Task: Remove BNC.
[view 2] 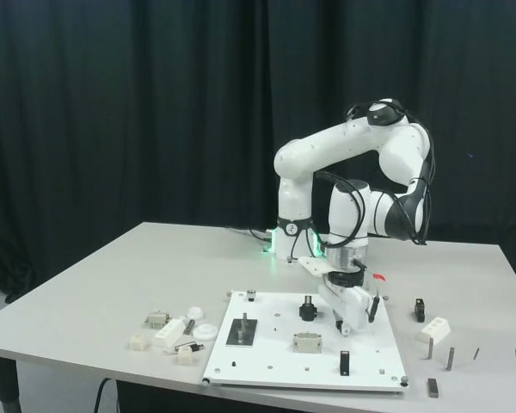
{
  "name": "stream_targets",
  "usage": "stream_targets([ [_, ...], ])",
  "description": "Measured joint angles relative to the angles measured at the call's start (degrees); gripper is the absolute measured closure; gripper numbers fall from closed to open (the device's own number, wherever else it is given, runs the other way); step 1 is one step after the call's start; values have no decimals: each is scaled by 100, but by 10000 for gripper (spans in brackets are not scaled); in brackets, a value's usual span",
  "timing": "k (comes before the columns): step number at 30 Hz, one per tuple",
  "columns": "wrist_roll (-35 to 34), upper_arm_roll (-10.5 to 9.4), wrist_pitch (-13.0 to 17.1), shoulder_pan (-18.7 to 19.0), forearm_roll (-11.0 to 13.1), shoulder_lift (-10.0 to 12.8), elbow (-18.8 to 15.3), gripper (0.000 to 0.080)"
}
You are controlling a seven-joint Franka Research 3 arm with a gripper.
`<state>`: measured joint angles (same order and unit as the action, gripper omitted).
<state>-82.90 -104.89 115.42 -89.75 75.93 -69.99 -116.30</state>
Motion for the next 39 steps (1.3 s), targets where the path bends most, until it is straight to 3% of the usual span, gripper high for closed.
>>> stream_targets([
  [10,268,4,5,0,0,-1,5,670],
  [39,2678,3,-2,-12,55,4,9,672],
])
